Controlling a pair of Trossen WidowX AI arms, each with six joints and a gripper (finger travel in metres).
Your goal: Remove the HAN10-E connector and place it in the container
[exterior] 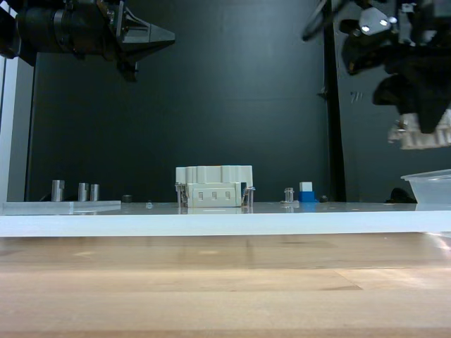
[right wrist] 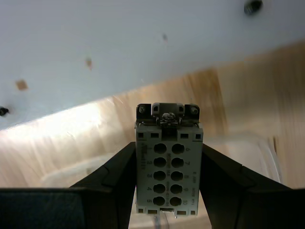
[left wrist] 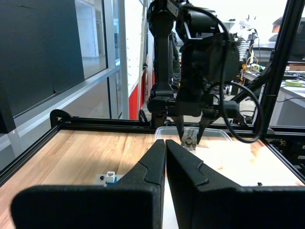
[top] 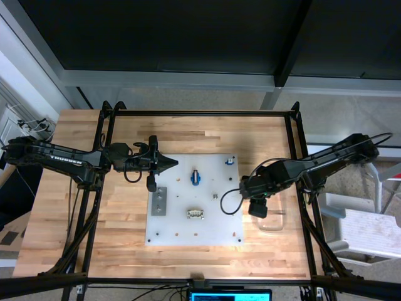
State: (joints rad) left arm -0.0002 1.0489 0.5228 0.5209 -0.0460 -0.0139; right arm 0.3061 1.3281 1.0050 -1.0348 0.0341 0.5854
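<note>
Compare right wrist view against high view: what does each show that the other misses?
Right wrist only: the HAN10-E connector face-on, ten pin holes in two columns, clamped in the right pincer.
High only: the left pincer, shut, over the far-left corner of the white board; on that board, the blue piece, the grey plate with three holes and a beige housing.
Both: the board, the wooden table and the container by the right pincer.

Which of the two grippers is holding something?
The right gripper, above the clear tub, clamps the beige connector; the left gripper hangs shut and empty over the board's far left corner.
</note>
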